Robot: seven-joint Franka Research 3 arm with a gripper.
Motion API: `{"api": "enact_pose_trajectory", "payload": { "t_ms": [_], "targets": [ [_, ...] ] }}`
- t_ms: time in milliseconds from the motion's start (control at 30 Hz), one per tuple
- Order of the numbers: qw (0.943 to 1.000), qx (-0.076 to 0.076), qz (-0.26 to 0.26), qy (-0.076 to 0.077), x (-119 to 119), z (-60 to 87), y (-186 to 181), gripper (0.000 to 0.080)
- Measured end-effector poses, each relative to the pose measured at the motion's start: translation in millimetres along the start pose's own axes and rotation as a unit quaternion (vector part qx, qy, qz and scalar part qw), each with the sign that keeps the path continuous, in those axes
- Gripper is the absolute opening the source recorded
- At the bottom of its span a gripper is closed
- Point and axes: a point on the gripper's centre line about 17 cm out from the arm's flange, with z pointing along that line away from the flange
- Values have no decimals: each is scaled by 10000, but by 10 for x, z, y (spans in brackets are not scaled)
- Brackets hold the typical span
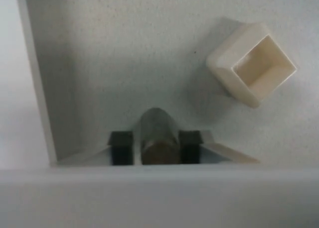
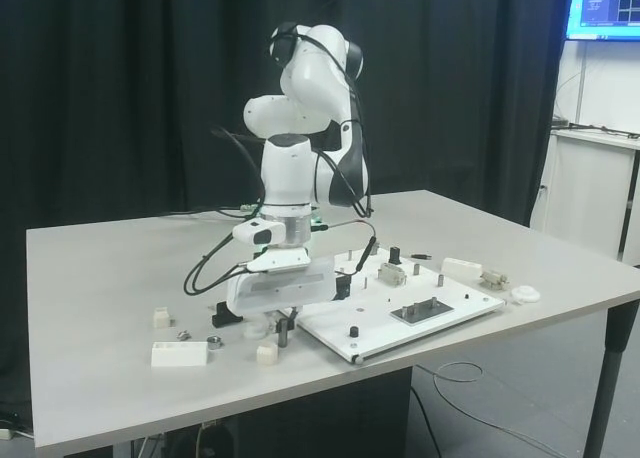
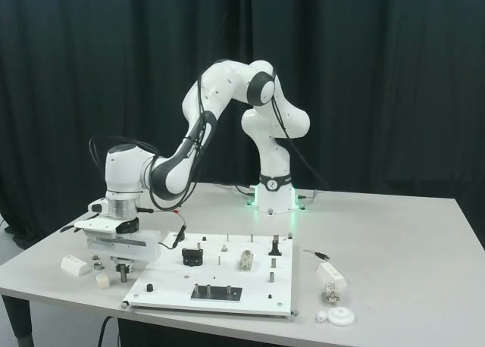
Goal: Place round peg 4.
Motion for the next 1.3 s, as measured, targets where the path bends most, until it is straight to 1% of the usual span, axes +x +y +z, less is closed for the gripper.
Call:
{"api": "enact_pose_trajectory", "payload": {
  "t_ms": [33, 67, 233, 267, 500, 533, 567, 933, 1300],
  "targets": [
    [10000, 6, -5, -6, 3, 0, -1, 151],
    [10000, 15, -10, -15, 5, 1, -2, 233],
    [10000, 45, -47, -37, 24, -11, -2, 233],
    [10000, 55, -52, -43, 27, -18, -3, 584],
    [9999, 104, -56, -58, 73, -104, 23, 584],
    [9999, 117, -56, -66, 77, -119, 26, 747],
    [9999, 126, -55, -72, 82, -135, 31, 786],
    [9996, 220, -71, -155, 122, -282, 48, 797],
    [9996, 221, -62, -155, 138, -316, 62, 800]
  ]
}}
